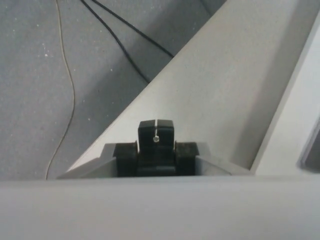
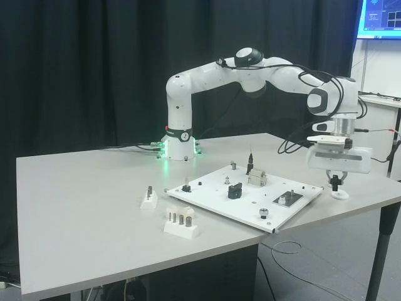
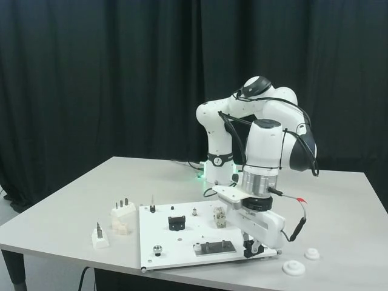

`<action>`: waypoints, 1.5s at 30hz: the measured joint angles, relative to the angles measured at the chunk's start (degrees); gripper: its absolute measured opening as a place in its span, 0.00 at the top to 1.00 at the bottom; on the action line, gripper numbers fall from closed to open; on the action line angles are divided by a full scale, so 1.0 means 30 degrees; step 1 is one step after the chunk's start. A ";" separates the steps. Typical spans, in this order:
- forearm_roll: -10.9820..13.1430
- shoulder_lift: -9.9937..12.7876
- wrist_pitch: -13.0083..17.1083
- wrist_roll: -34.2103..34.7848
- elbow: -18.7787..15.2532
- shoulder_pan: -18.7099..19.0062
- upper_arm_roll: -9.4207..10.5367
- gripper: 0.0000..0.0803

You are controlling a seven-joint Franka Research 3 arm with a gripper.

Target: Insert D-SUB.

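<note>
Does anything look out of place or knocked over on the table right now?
Nothing stands out. The white board lies flat on the grey table, its fixtures upright. The pincer holds a small black part near the table edge, beside a white disc.

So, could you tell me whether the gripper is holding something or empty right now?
Holding something: in the wrist view the gripper has its jaws shut on a small black part standing upright between them, above the grey table.
</note>
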 joint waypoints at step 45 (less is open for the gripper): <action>-0.0369 0.0024 -0.4345 -1.8651 -0.5662 0.1612 -0.5160 0.81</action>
